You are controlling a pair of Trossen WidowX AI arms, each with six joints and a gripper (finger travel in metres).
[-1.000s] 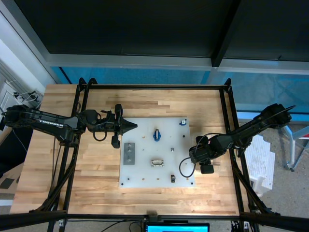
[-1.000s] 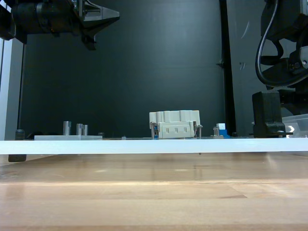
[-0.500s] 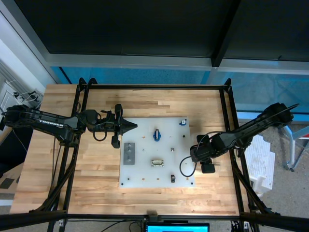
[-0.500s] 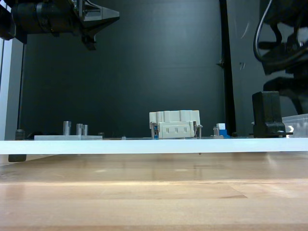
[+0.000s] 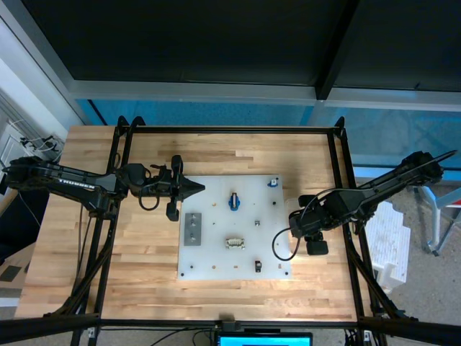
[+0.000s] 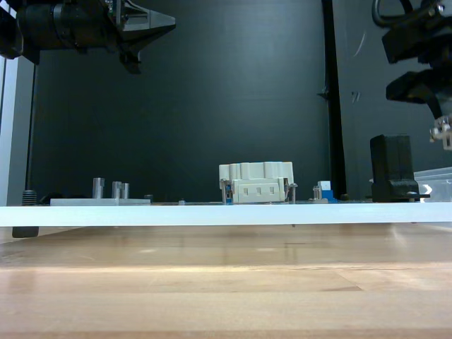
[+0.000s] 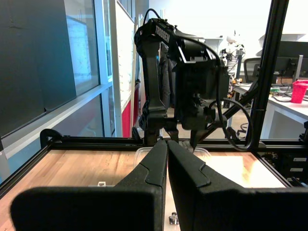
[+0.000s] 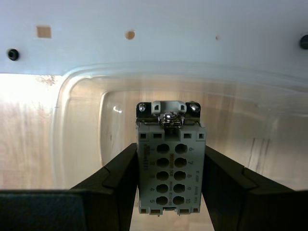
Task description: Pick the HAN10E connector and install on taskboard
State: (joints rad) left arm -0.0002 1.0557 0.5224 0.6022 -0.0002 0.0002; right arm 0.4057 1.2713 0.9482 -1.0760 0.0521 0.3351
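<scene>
Taskboard (image 5: 209, 252), white plate: to 1 side of the right jaws, ahead of and below the left jaws; clear tray (image 8: 72, 96) lies straight beneath the right jaws. Left gripper (image 7: 167, 144) hangs high by the board's left edge, its 2 fingers pressed together on nothing; right gripper (image 8: 169, 151) is off the board's right edge, jaws clamped on both long sides of the HAN10E connector (image 8: 169, 175). Connector sits lengthwise between those jaws above the tray, 10-hole face showing, metal bracket end past the fingertips; 1 beige housing (image 5: 234, 244) sits on the board, well apart from both jaws.

The left claw (image 5: 198, 188) and right claw (image 8: 169, 155) are black, the HAN10E connector (image 8: 169, 169) beige-grey, the taskboard (image 5: 209, 261) white.
</scene>
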